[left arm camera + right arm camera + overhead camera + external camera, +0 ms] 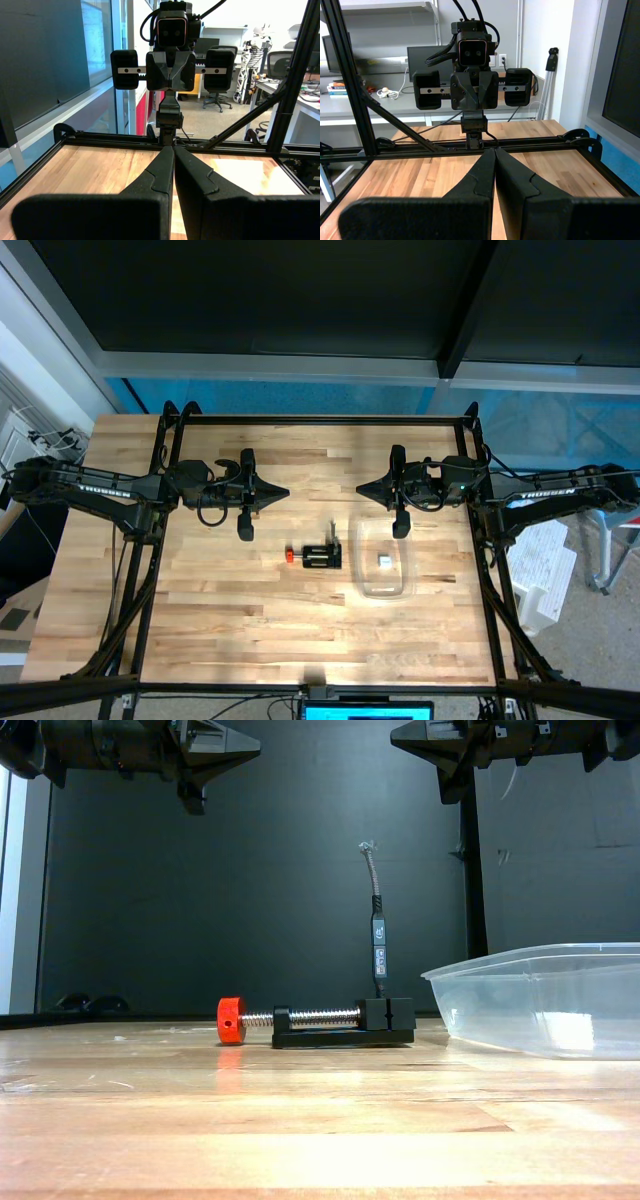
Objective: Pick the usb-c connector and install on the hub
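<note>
Black hub [322, 558] below, between left end effector [286, 492] and right end effector [359, 490], both clenched.

high overhead, low table-level (both share hub [320, 557]); left gripper [173, 147], right gripper [495, 149] views face-to-face

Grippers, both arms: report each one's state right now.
Black left gripper: shut, holding nothing, high over the left of the wooden table.
Black right gripper: shut, holding nothing, high over its right.

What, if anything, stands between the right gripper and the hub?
Nothing visible does. The right gripper hangs high with jaws shut; the hub lies in the open on the table, the clear tray beside it, apart. The left gripper hangs high too, jaws shut.
</note>
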